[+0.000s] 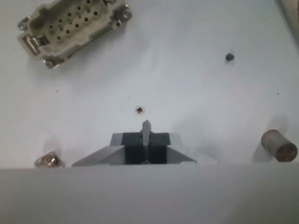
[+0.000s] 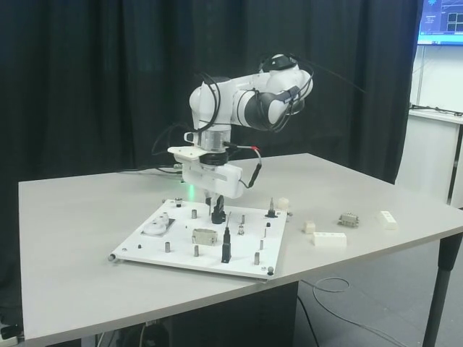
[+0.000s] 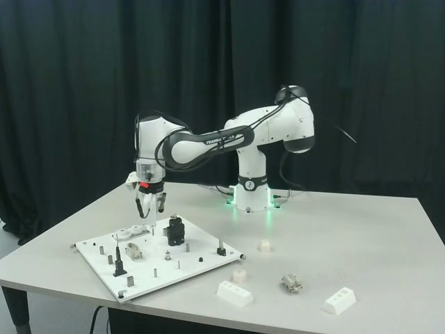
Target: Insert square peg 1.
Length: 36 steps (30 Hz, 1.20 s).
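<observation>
Gripper (image 1: 146, 151) nearest wrist camera, fingers closed on thin grey peg (image 1: 146, 132), peg upright between black pads. Hung above white board (image 1: 187, 84), apart from it. Small square hole (image 1: 139, 110) just beyond peg tip. Multi-pin connector (image 1: 70, 28) in upper left of wrist frame; cylindrical post (image 1: 279, 145) at right edge; small black dot (image 1: 229, 57) in upper right. In first room view, gripper (image 2: 216, 210) over board (image 2: 181, 253) middle. White blocks (image 2: 329, 238) on grey table (image 2: 72, 217), right of board.
</observation>
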Available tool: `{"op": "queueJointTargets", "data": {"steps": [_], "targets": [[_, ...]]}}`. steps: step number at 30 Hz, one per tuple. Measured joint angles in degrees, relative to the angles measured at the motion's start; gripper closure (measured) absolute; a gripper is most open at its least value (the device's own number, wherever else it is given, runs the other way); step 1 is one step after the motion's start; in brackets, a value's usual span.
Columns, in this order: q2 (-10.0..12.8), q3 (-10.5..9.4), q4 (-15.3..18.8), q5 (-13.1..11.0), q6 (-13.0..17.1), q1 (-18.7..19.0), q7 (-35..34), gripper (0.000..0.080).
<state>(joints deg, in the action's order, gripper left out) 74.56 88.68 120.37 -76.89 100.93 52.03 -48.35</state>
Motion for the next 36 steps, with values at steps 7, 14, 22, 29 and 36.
{"op": "queueJointTargets", "data": {"steps": [7,14,22,29,36], "targets": [[0.00,-0.50,1.73,-0.16,1.95,1.25,0.00,0.0780],[-0.01,-0.97,2.84,-1.20,3.56,2.27,0.00,0.0780],[-0.02,-1.74,3.45,-2.48,5.29,2.89,0.00,0.0780],[-0.04,-2.30,3.67,-3.16,6.54,2.97,0.00,0.0780],[-0.04,-2.35,3.88,-3.83,6.74,2.96,0.12,0.0780]]}}
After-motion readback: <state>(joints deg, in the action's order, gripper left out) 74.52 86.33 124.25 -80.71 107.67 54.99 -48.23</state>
